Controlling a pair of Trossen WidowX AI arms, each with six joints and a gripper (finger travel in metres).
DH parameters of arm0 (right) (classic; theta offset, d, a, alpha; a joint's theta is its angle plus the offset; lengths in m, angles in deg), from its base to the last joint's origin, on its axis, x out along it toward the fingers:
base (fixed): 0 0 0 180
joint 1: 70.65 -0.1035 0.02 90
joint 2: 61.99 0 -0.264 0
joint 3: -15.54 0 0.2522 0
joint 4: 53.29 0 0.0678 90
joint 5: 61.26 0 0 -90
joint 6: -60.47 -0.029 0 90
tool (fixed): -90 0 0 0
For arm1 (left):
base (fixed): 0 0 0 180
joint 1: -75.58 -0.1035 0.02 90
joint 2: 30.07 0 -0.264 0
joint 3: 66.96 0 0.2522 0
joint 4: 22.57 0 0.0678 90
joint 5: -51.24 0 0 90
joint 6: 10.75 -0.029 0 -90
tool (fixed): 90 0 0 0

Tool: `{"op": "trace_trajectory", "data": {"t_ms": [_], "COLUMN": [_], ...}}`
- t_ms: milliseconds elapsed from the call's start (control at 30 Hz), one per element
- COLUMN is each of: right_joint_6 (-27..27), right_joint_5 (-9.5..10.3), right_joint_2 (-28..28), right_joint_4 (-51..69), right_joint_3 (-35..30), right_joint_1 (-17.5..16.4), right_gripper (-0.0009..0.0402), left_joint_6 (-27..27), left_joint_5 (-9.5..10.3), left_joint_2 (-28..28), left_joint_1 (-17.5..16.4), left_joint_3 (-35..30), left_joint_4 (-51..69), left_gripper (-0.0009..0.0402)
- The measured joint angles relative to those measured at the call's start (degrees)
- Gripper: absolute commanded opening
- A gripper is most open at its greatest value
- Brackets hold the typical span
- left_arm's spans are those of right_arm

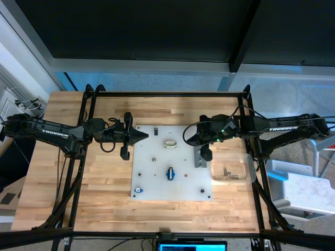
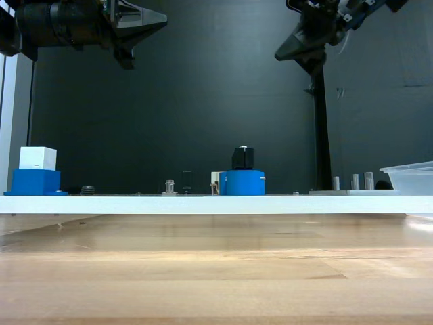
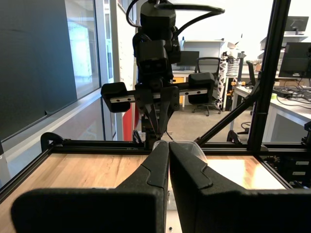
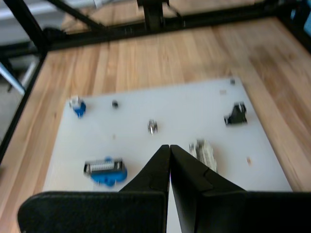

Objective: Pick the 16mm cylinder and place it in the taskboard

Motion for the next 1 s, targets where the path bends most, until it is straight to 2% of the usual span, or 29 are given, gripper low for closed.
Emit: {"op": "trace_trajectory", "data": {"t_ms": [533,1000], "right_joint_6": [-7.5,-13.9], "right_joint_5": [0.09,0.31], "right_joint_2": [0.0,0.0], "right_joint_4": [19.0,32.3], "right_joint_3": [-2.3,-2.3], "right_joint_1": [-1.3,-6.8], "right_gripper": [0.0,0.0], "left_joint_6": [0.0,0.0], "left_joint_5": [-0.02,-0.02], "left_joint_2": [0.0,0.0], "left_joint_1": [0.0,0.0], "left_joint_3": [0.0,0.0], "left_joint_4": [0.0,0.0], "left_gripper": [0.0,0.0]}}
